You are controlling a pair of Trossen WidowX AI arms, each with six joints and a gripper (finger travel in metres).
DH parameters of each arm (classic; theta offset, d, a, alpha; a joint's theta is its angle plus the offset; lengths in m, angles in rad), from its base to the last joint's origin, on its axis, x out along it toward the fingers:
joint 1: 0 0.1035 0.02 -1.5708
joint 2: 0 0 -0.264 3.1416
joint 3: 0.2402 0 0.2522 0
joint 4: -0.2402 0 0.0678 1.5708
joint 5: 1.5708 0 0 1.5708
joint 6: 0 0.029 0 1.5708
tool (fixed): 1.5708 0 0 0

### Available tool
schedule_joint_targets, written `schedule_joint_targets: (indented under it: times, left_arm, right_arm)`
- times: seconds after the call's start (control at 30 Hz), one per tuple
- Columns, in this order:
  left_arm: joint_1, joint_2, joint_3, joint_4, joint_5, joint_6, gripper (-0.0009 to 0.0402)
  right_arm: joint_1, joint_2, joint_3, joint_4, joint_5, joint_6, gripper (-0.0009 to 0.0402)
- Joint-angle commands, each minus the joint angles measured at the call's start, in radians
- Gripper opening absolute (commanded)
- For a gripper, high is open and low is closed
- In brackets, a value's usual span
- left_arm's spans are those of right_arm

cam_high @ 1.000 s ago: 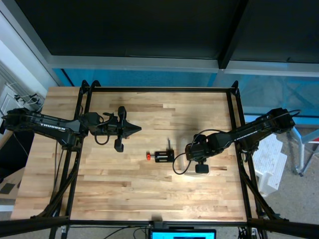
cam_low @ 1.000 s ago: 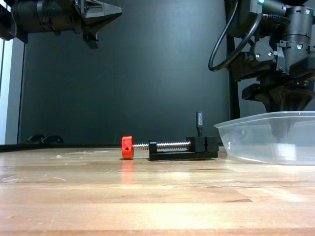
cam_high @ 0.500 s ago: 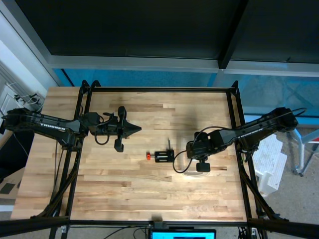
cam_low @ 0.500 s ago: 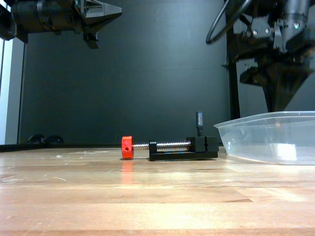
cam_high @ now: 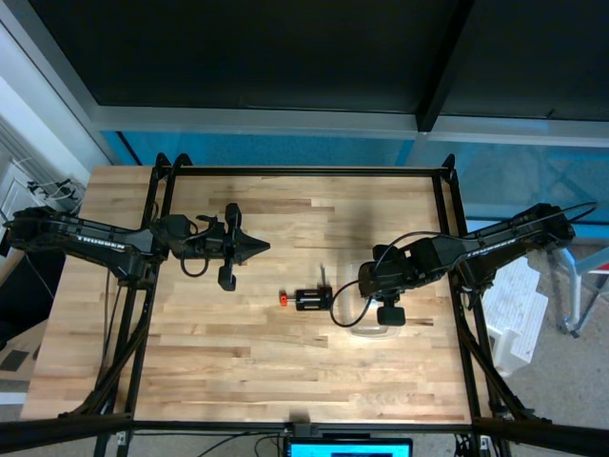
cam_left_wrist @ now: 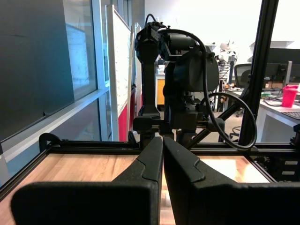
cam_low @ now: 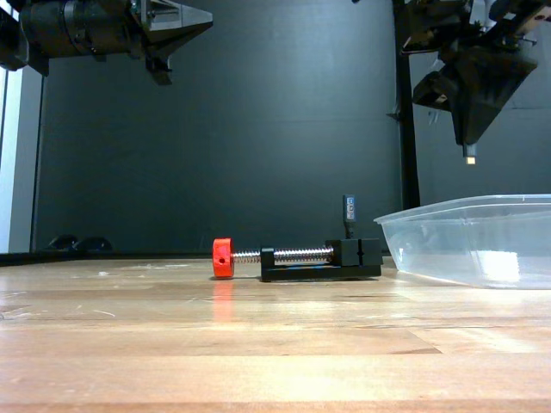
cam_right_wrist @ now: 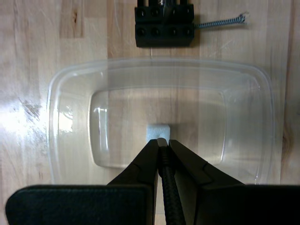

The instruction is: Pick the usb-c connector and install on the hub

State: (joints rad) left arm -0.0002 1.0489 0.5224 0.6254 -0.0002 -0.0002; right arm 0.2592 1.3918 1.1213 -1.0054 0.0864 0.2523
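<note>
Right wrist view puts my right gripper [cam_right_wrist: 162, 146] closest, its fingers pinched on the usb-c connector [cam_low: 469, 157], a slim dark plug with a pale tip poking out below them. Beneath it lies the clear tray [cam_right_wrist: 51, 117], holding only a small white-grey square piece [cam_right_wrist: 157, 131]. A second ago my fingers were down inside that tray; now, in the low view, they hang well above its rim with the plug carried along. So I judge the pick to be done and the carry to be starting.

Beyond the tray's far wall sits the hub [cam_right_wrist: 164, 26], a black block on the wooden table [cam_low: 258, 344], with its screw leading to an orange-red tip and a thin dark pin standing upright. It has not moved. I reckon the next step is to travel across to that block and line the plug up over it, keeping my grip square.

Farthest off, my left gripper [cam_high: 257, 248] hangs high over the table's left side, fingers pressed together on nothing.
</note>
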Motion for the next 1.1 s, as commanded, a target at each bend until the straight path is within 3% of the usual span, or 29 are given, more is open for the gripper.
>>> schedule_joint_targets:
  times: [0.03,0.17,0.27,0.6,1.1]
  left_arm:
    - [0.000,0.000,0.000,0.000,0.000,0.000,0.0000]
    - [0.000,0.000,0.000,0.000,0.000,0.000,0.0000]
    - [0.000,0.000,0.000,0.000,0.000,0.000,0.0000]
    - [0.000,0.000,0.000,0.000,0.000,0.000,0.0000]
    - [0.000,0.000,0.000,0.000,0.000,0.000,0.0000]
  right_arm:
    - [0.000,0.000,0.000,0.001,0.000,0.000,0.0000]
    - [0.000,0.004,0.001,0.006,0.002,-0.001,0.0000]
    - [-0.009,0.014,0.009,0.026,0.028,-0.007,0.0000]
    - [-0.042,0.109,0.108,0.030,0.024,-0.079,0.0000]
    - [-0.059,0.208,0.208,0.039,0.026,-0.106,0.0000]
